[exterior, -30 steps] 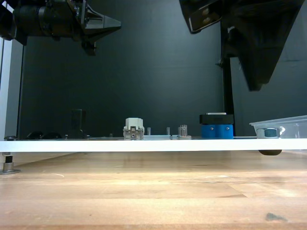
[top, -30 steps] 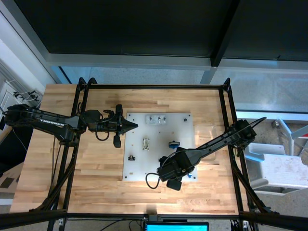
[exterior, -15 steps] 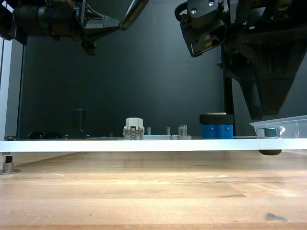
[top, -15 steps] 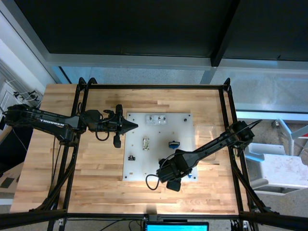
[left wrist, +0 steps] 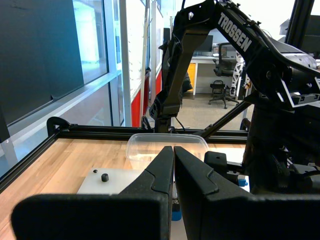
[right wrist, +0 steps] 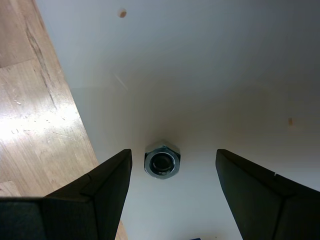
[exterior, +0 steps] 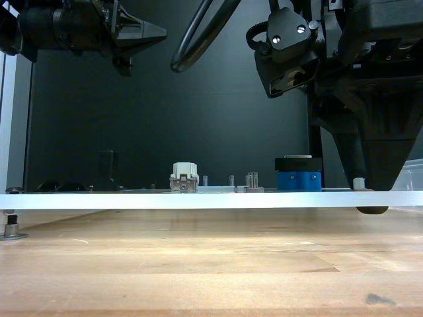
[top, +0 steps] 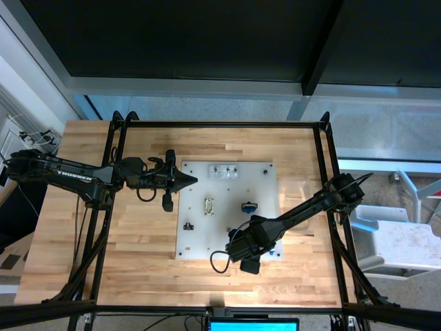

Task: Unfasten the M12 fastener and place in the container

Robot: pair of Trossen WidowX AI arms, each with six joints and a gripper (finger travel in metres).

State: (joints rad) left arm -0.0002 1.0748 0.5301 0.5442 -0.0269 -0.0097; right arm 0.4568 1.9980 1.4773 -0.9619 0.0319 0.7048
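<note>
One nut (right wrist: 162,161) (on white board (right wrist: 225,60)) under spread right hand (right wrist: 173,155); left hand (left wrist: 173,148), closed, above board's left edge.

The silver nut (right wrist: 162,160) lay on the white board (right wrist: 200,75) between the black fingers (right wrist: 100,190) of the right gripper (right wrist: 173,156). The left gripper (left wrist: 173,150), black too, hung over the board's left edge, above a pale wooden table (top: 138,241) striped in planks.

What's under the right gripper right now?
The silver nut on the white board, centred under the open right gripper; stud ribs hidden. High view: the right arm covers it. Left gripper, shut, hangs over the board's left edge.
</note>
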